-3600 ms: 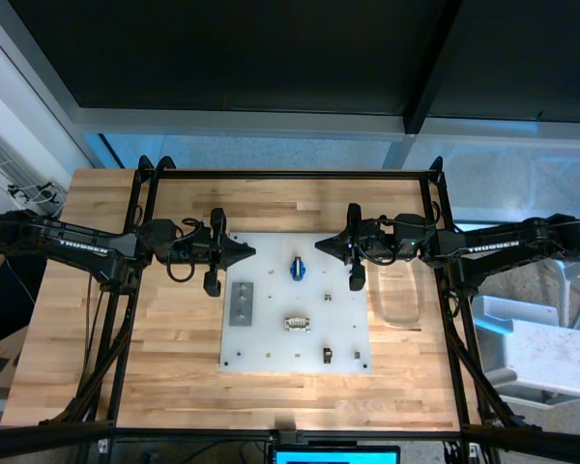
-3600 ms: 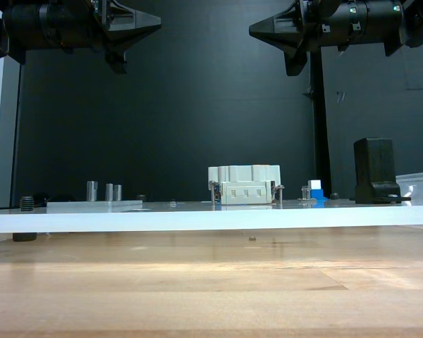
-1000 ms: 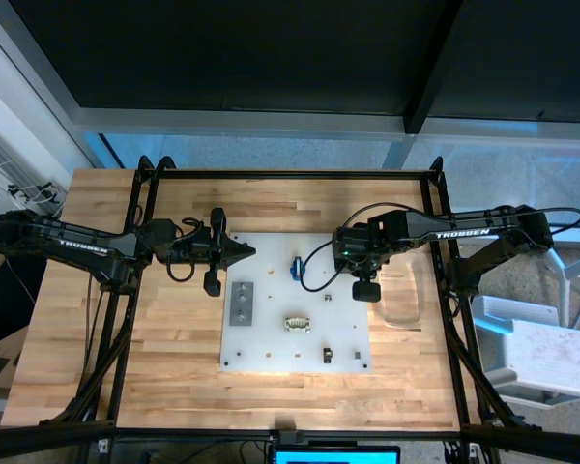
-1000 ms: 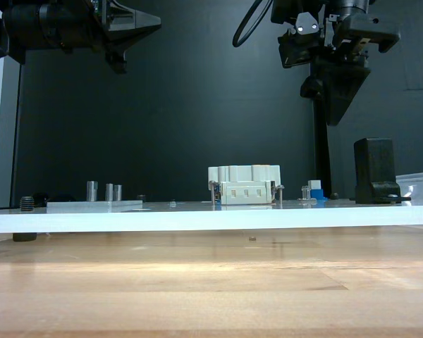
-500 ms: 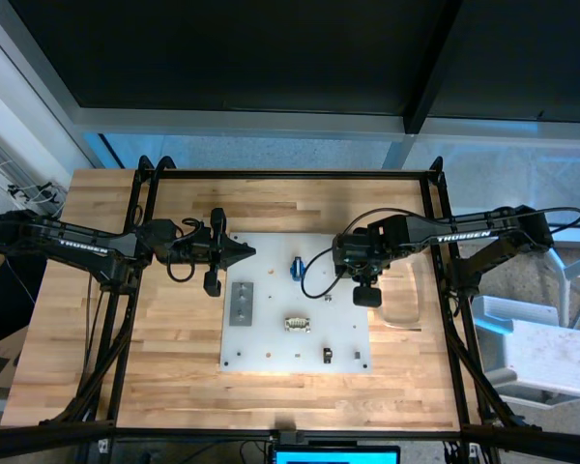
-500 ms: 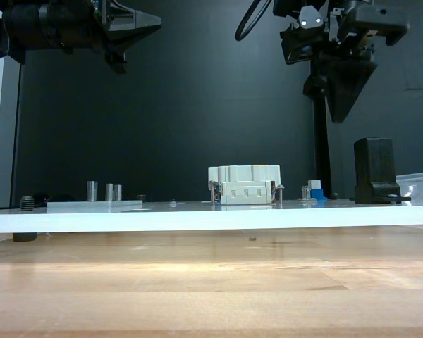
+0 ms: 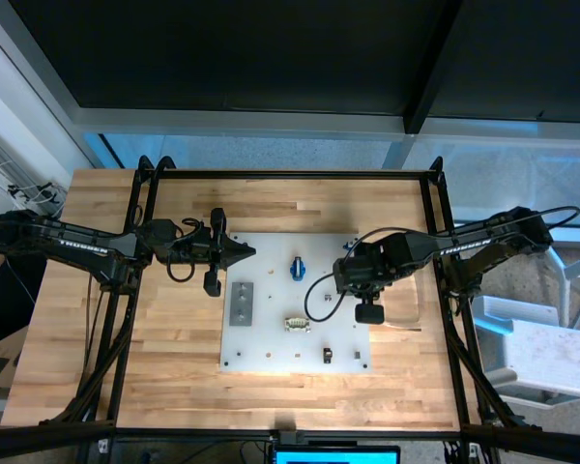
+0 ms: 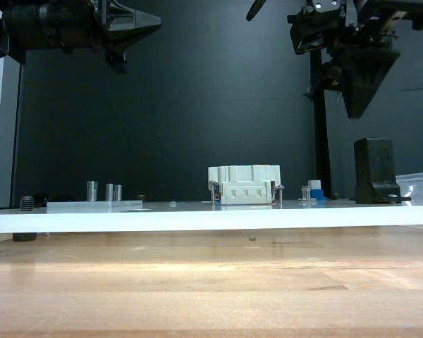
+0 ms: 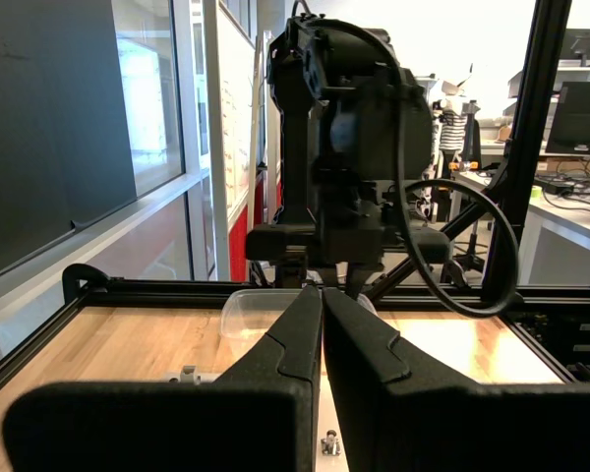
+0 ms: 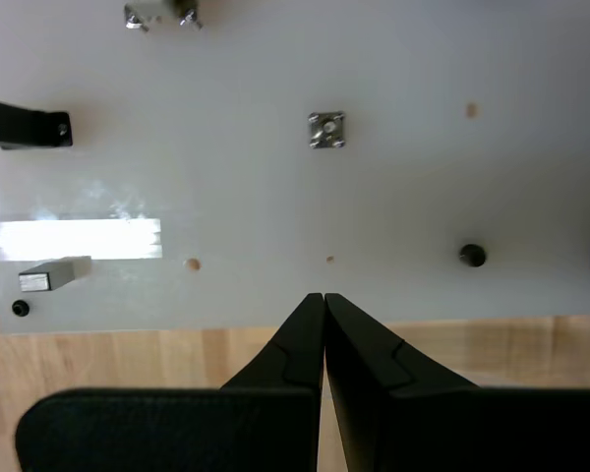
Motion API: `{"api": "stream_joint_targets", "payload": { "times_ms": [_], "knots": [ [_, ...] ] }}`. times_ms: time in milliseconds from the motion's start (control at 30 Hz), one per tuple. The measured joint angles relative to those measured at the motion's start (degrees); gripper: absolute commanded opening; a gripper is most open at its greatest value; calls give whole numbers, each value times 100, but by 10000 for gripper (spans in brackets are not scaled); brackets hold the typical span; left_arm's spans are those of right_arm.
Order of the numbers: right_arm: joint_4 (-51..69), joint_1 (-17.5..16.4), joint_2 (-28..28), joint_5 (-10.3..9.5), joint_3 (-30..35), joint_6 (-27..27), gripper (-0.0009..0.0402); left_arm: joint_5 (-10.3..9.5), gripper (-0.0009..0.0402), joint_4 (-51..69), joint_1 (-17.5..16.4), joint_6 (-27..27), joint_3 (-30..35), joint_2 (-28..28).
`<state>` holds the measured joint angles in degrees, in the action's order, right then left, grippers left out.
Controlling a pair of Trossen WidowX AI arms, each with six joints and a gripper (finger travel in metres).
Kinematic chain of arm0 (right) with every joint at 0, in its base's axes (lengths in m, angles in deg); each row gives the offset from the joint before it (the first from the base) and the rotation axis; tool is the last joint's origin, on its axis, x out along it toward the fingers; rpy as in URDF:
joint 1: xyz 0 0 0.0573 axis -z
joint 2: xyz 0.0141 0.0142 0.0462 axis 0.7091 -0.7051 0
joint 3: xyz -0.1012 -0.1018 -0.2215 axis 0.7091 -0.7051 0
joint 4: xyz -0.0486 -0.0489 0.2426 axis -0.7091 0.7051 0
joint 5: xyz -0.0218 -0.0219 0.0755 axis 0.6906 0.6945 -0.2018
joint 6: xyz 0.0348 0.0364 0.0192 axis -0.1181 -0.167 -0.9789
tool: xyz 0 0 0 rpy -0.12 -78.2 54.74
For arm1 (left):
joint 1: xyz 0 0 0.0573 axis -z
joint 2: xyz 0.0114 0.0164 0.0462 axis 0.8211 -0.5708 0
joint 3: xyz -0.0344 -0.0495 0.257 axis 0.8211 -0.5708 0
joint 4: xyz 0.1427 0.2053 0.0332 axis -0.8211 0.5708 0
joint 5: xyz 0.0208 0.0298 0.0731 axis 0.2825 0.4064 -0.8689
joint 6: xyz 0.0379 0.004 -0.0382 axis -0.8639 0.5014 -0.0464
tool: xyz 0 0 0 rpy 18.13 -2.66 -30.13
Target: Pick the 16mm bar from the taskboard and place it in the container
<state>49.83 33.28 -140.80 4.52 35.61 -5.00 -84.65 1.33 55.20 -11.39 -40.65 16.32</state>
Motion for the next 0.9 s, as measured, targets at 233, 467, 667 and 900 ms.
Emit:
{"api": "stream_joint_targets", "payload": {
  "times_ms": [233,467,667,900],
  "knots": [
    [-92,-378,-116,90,0,-332,0,0,0,2,0,-2,2,0],
    [-245,-732,-293,87,0,-597,0,0,0,0,0,-2,2,-2],
    [-302,-1021,-457,90,79,-914,0,0,0,0,0,-2,0,0],
    [-402,-1366,-492,90,114,-1370,0,2,0,0,0,0,0,0]
  ]
}}
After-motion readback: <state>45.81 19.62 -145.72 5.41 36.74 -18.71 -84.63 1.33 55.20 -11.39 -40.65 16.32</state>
